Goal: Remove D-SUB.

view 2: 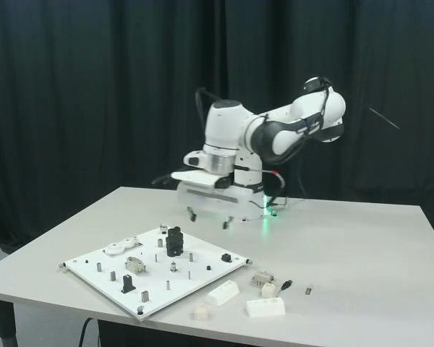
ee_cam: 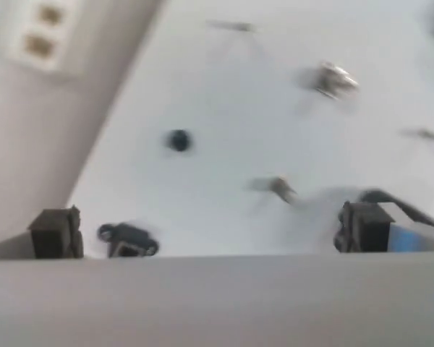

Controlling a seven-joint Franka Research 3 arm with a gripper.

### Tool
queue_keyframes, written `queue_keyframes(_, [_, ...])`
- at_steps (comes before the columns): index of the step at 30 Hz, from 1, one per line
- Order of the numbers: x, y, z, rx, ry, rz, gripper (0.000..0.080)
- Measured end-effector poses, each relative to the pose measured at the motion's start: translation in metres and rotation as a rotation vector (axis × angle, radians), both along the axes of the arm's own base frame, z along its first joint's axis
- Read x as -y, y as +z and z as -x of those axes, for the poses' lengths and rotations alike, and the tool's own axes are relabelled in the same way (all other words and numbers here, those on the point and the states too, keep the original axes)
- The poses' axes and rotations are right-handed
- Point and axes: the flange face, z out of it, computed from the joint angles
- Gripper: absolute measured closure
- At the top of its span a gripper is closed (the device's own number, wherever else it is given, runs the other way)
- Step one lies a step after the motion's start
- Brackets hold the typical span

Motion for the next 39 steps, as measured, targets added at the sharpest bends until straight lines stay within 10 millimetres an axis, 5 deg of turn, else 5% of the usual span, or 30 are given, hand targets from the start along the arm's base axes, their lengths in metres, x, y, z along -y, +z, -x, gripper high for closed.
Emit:
queue_keyframes(19, [0.092,-0.001,0.042,0.106,-0.466,-0.073,0.0003])
queue_keyframes(39, [0.131,-0.029,0.095,0.15,-0.528,-0.177,0.0003])
